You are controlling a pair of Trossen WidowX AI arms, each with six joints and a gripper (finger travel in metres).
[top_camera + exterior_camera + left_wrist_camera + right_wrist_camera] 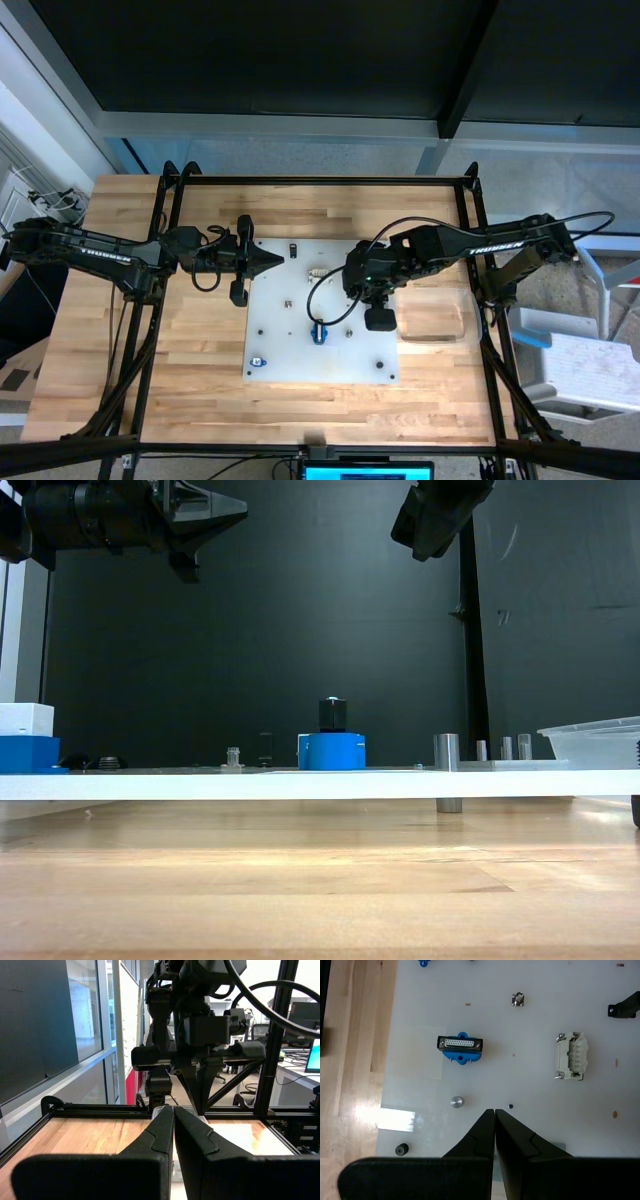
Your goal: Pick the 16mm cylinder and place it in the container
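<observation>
The 16mm cylinder (457, 1102) is a small round metal peg standing upright on the white board (540, 1005), just beyond the blue connector (460, 1049). It also shows in the low view, the cylinder (447, 752) rising from the board's near edge. My right gripper (494, 1111) hangs high above the board with its fingers shut on nothing, its tips a little to one side of the peg. The clear container (432, 315) lies on the table against the board's right side, beside the right arm. My left gripper (278, 258) is shut and empty, held level above the board's left edge.
A white multi-pin connector (570, 1056), a small metal clip (518, 999) and a dark round knob (401, 1149) sit on the board. Three thin pegs (507, 748) stand at its right. A blue and white block (25, 742) is at the front left corner.
</observation>
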